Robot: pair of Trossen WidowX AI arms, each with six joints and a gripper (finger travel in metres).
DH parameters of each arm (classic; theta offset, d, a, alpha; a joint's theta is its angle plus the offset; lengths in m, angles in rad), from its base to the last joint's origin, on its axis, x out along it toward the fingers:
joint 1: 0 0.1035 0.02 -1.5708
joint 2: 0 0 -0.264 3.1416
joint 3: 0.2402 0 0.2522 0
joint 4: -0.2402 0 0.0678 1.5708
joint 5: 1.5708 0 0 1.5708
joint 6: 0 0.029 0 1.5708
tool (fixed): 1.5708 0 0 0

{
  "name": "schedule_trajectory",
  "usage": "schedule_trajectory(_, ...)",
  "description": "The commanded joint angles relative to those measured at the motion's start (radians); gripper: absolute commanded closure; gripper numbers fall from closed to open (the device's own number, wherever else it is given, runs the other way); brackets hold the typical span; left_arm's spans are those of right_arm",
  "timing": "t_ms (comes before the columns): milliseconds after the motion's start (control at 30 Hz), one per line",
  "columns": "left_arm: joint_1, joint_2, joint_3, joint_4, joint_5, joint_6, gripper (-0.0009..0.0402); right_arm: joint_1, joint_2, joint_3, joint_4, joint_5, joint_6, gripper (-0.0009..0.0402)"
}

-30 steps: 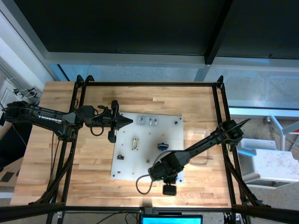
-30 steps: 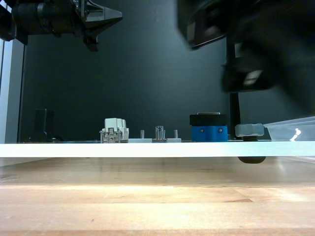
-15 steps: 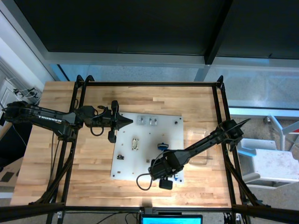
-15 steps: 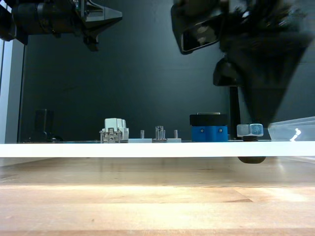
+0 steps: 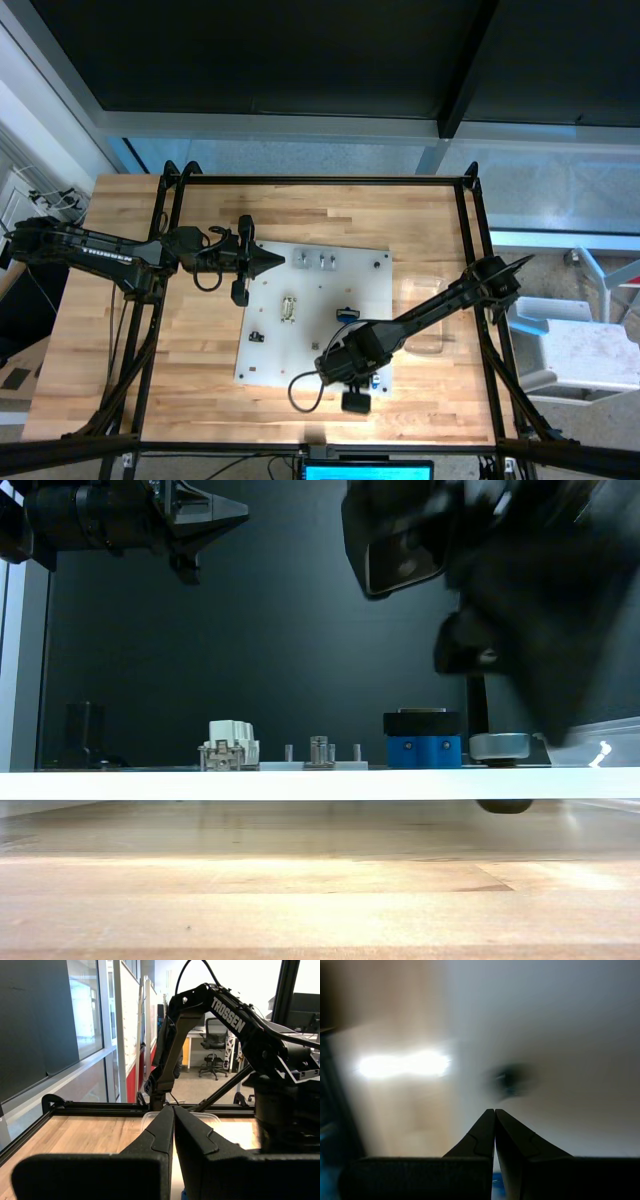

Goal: Pick the M12 fastener and fasten on the M12 threads

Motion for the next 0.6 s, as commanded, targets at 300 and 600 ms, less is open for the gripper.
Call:
schedule_trajectory(300,0.0,0.0,0.0,0.0,0.0,0.0,0.0393,0.005,0.0,0.003,-0.031,0.082,0.031,0.0393)
schedule_trajectory(600,0.0,0.0,0.0,0.0,0.0,0.0,0.0393,0.002,0.0,0.003,-0.034,0.258,0.041,0.0393)
